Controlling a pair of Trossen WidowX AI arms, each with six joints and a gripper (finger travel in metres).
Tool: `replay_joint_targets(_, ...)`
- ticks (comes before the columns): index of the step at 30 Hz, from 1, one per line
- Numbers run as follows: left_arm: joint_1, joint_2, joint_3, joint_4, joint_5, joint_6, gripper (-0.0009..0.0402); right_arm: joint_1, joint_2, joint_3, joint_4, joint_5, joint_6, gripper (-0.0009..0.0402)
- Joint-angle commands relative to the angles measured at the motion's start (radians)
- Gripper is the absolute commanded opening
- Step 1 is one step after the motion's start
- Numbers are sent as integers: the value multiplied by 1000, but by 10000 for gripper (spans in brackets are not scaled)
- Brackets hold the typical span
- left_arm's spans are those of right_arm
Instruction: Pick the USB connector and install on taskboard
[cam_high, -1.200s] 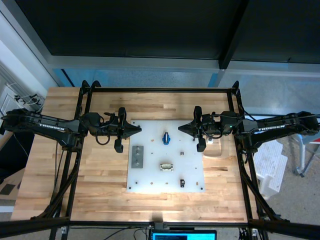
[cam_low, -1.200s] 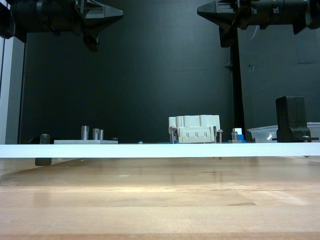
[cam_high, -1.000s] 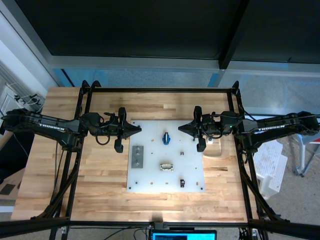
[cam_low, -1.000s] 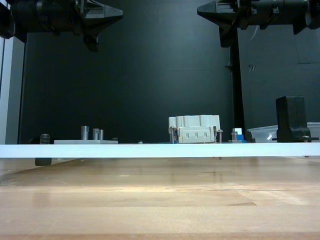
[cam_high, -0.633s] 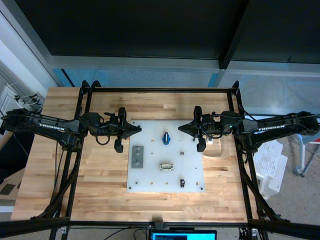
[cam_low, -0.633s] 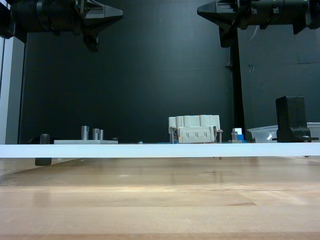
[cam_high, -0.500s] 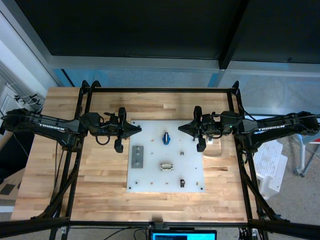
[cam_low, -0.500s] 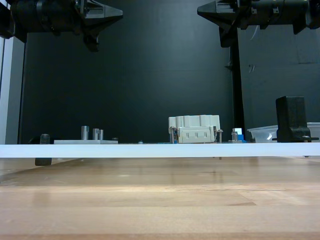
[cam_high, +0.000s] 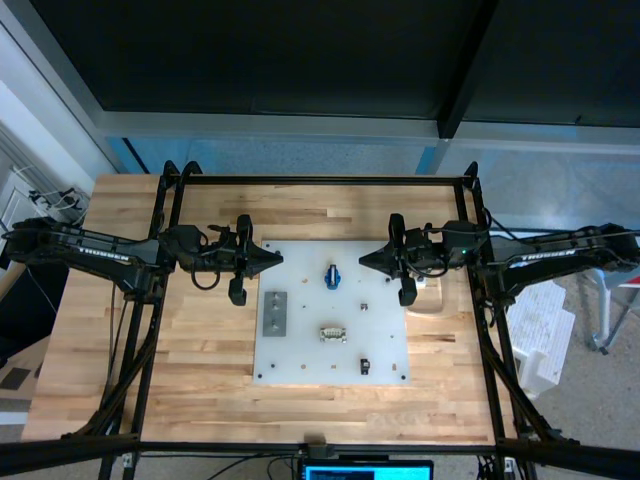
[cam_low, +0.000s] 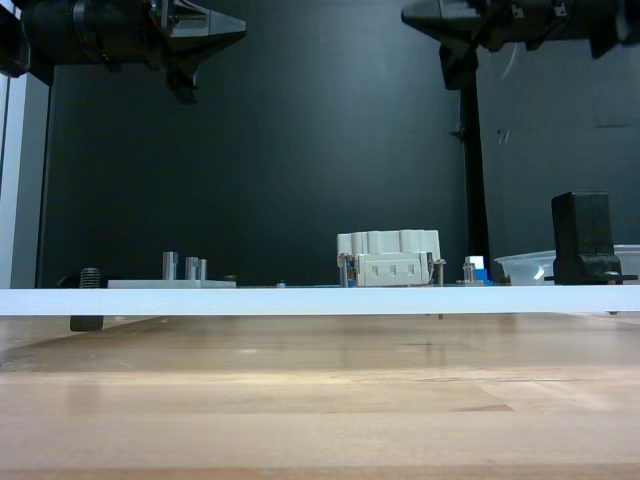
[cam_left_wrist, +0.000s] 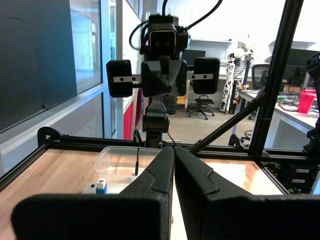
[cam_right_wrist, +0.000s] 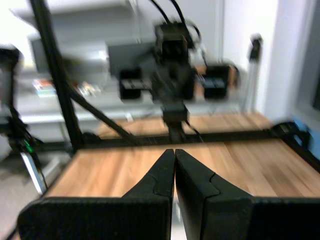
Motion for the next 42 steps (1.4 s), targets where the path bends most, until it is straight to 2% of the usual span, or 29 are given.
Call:
replay_joint_targets(1, 0, 0, 0, 0, 0, 0, 0, -1, -20, 100, -275, 31, -20, 0)
replay_joint_targets(2, 0, 0, 0, 0, 0, 0, 0, -1, -23, 134, -362, 34, -21, 0)
replay_joint_targets(6, 0, 0, 0, 1, 0, 0, 0, -5, -26, 275, -723, 91, -33, 0)
replay_joint_targets(8, 0, 0, 0, 1, 0, 0, 0, -9, -26, 333, -871, 107, -37, 0)
replay_joint_targets(14, 0, 0, 0, 0, 0, 0, 0, -11, -44, 451, -1204, 107, -17, 0)
replay_joint_targets(19, 0, 0, 1, 0, 0, 0, 0, -11, -72, 499, -1408, 107, -9, 0)
replay_joint_targets(25, 0, 0, 0, 0, 0, 0, 0, -11, -90, 503, -1603, 107, 0, 0)
replay_joint_targets(30, 0, 0, 0, 0, 0, 0, 0, -11, -87, 469, -1648, 106, 7, 5)
replay_joint_targets(38, 0, 0, 0, 0, 0, 0, 0, -11, -73, 381, -1636, 111, 0, 63)
replay_joint_targets(40, 0, 0, 1, 0, 0, 0, 0, -11, -63, 353, -1635, 134, -11, 80)
replay_joint_targets(42, 0, 0, 0, 0, 0, 0, 0, -11, -53, 320, -1619, 137, -18, 98)
